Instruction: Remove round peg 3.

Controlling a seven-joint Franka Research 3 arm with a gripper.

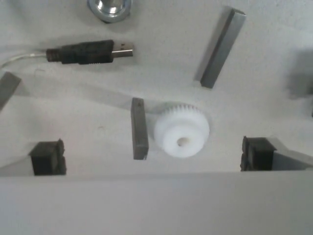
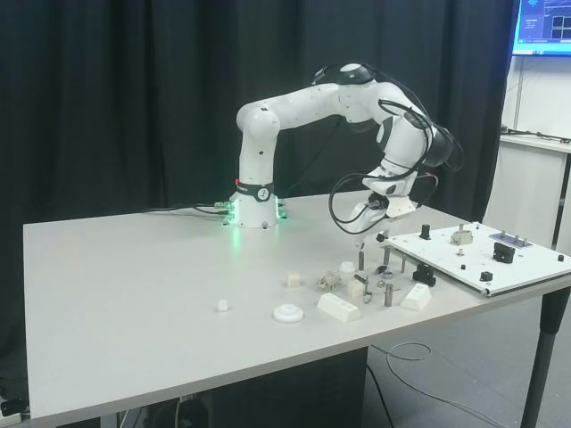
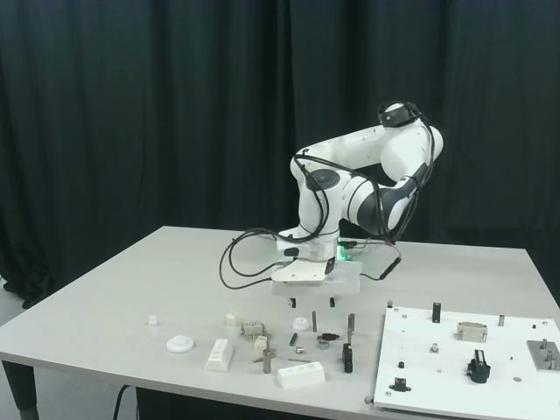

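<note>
Hovered with gripper (image 1: 151,155) spread wide, holding nothing, over gear (image 1: 182,129) and the bar (image 1: 139,128) touching it (loose parts, not pegs). Could not single out peg 3; presumably on the board (image 2: 526,272), well apart. Risked clamping the wrong part if lowered here. Found no legible writing.

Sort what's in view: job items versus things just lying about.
Job: gripper, open; white board; upright pegs on it (cannot tell which is peg 3).
Lying about: white gear; USB plug; grey bars; metal nut.
</note>
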